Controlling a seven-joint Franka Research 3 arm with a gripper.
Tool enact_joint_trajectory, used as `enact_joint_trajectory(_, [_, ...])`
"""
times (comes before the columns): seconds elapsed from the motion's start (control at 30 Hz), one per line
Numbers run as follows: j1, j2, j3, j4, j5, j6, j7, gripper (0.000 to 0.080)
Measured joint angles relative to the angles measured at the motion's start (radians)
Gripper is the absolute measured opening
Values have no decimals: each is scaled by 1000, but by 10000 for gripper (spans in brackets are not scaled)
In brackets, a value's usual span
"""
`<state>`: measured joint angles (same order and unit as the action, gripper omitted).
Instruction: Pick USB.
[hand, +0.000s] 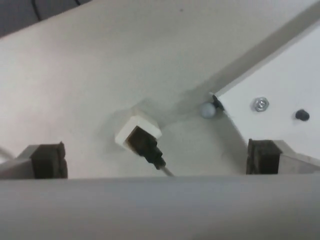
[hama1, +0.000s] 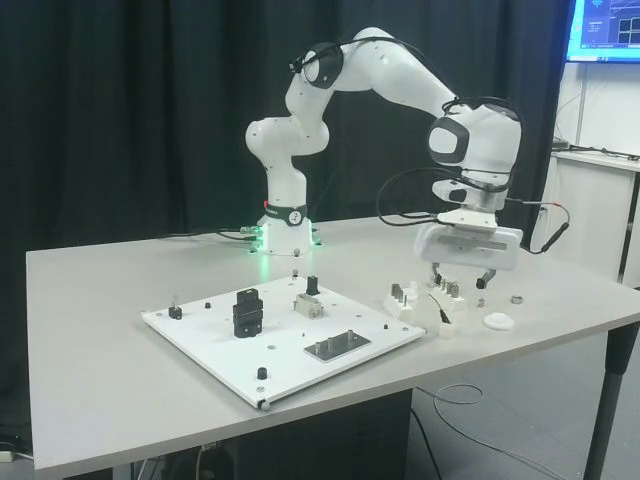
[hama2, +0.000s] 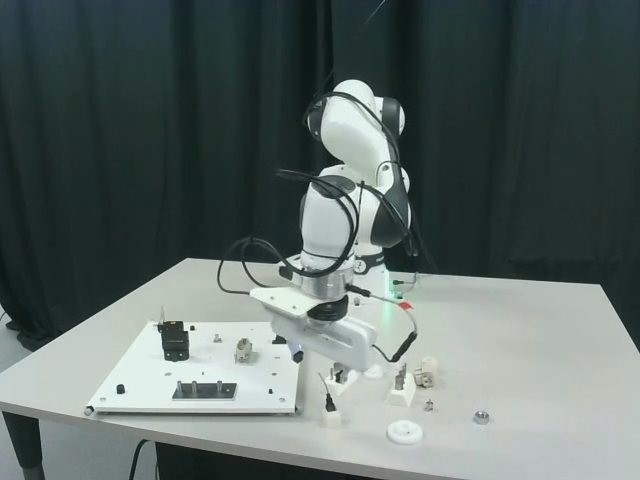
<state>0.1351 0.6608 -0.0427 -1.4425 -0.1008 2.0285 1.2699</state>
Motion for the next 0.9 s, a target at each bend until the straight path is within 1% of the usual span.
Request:
enact_joint_trajectory(0.27, [12,0,1,-2,1,-12,-147,800])
enact_joint_trajectory(0.53, [15,0,0,-18,1,-8,-289,800])
enact_joint_trajectory(0.7, [15,-2,-4,-39,1,12,-380,800])
enact_joint_trajectory(0.9, [10,-19,-6,-87,2,61,-478,800])
